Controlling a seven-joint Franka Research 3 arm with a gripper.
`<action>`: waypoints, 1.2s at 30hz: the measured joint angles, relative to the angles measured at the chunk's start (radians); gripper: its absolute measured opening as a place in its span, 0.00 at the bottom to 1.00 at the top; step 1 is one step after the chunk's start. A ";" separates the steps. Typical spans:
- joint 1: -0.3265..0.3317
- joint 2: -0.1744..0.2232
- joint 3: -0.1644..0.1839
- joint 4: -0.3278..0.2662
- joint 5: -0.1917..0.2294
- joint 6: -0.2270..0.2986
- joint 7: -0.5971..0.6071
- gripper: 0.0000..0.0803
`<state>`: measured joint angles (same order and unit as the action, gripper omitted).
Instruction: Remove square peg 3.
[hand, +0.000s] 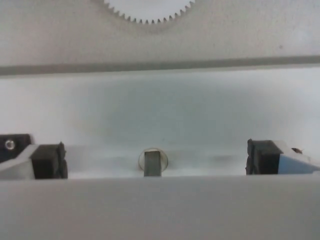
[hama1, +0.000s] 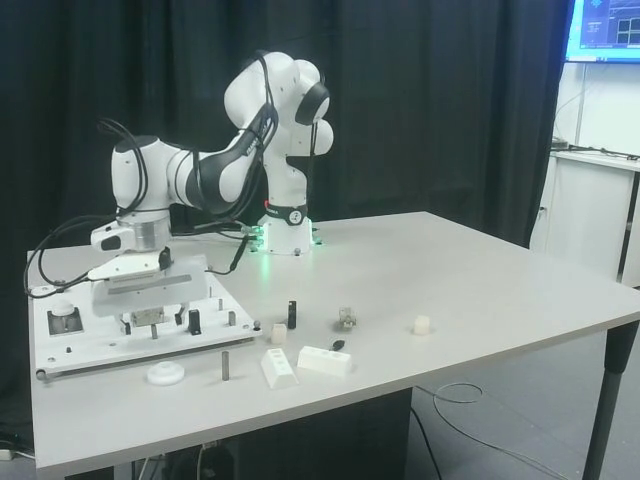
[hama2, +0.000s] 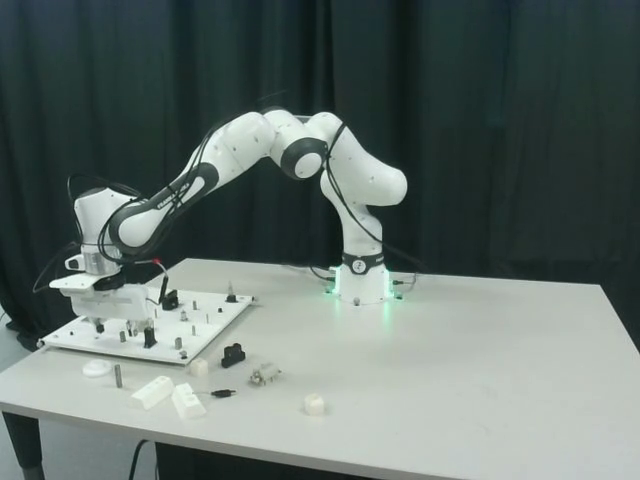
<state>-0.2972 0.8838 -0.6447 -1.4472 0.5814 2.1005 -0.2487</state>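
Reaching out low over the white task board (hama1: 215, 340), the arm holds its gripper (hand: 156, 160) directly above a small square-section peg (hand: 152, 164) that stands upright in a round socket; the wrist view shows the two black finger pads (hand: 48, 161) spread wide apart, one on each side of the peg and neither touching it. This symmetric straddle appears chosen so that closing would pinch the peg on two opposite flat faces, and the vertical approach suits a straight upward pull along the socket's axis. The peg sits near the board's edge closest to the camera in the first room view, and in the wrist view a white toothed gear (hand: 149, 10) lies on the grey table (hama1: 480, 280) just beyond that edge. Other short posts and black fixtures stand elsewhere on the board, so lateral motion at this height is likely constrained, whereas the space above is open. Loose white blocks (hama1: 324, 360) and a white disc (hama1: 166, 375) lie on the table off the board, well apart from the gripper, leaving bare surface farther out where a removed peg could be set down.
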 joint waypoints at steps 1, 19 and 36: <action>0.001 0.000 0.000 -0.003 0.000 0.003 0.001 1.00; 0.003 0.000 -0.001 -0.039 -0.001 0.030 0.002 1.00; 0.014 0.000 -0.001 -0.055 -0.004 0.031 0.002 0.61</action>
<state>-0.2831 0.8840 -0.6457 -1.5019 0.5771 2.1313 -0.2471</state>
